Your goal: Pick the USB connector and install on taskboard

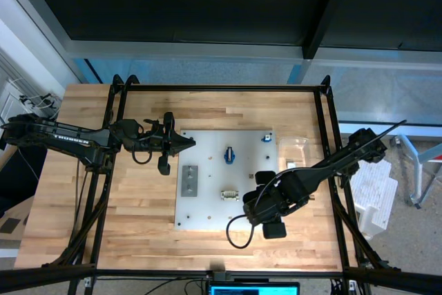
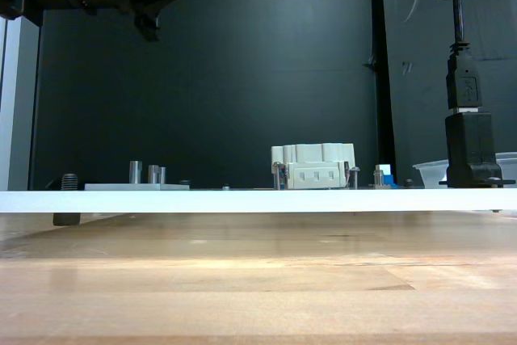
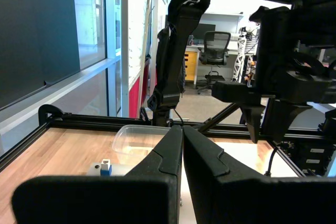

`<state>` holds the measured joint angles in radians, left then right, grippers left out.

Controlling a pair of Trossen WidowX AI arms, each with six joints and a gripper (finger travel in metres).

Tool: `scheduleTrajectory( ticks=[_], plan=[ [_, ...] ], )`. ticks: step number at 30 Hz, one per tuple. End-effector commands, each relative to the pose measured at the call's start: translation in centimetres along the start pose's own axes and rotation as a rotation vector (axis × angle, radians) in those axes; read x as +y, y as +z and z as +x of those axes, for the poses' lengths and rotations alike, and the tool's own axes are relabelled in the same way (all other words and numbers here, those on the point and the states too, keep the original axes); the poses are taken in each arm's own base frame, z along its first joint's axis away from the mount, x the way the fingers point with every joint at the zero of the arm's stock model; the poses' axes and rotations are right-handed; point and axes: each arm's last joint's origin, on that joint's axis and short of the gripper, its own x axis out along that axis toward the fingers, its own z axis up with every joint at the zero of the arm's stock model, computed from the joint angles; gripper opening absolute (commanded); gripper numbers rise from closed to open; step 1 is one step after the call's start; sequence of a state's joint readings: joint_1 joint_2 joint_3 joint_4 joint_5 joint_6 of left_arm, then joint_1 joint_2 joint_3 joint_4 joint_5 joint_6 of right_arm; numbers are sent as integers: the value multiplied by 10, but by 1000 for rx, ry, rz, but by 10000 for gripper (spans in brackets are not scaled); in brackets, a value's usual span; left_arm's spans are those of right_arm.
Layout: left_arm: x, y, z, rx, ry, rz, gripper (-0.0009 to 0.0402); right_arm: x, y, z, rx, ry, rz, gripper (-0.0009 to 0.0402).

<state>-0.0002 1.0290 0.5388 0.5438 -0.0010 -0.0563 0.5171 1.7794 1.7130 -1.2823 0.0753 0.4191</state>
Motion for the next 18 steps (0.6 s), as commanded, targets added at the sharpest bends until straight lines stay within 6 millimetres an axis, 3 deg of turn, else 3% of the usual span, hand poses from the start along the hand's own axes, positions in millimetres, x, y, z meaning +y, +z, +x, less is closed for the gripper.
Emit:
scheduleTrajectory(
  ticks=[1,8,18],
  plan=[
    [0,0,0,-1,0,0,0,-6,-4,-2,-25,4,-5,180],
    [0,0,0,-1,0,0,0,-33,-11,-10,-116,-19,57,161],
    [0,0,0,0,0,0,0,-84,-14,-22,-260,-39,95,49]
  ],
)
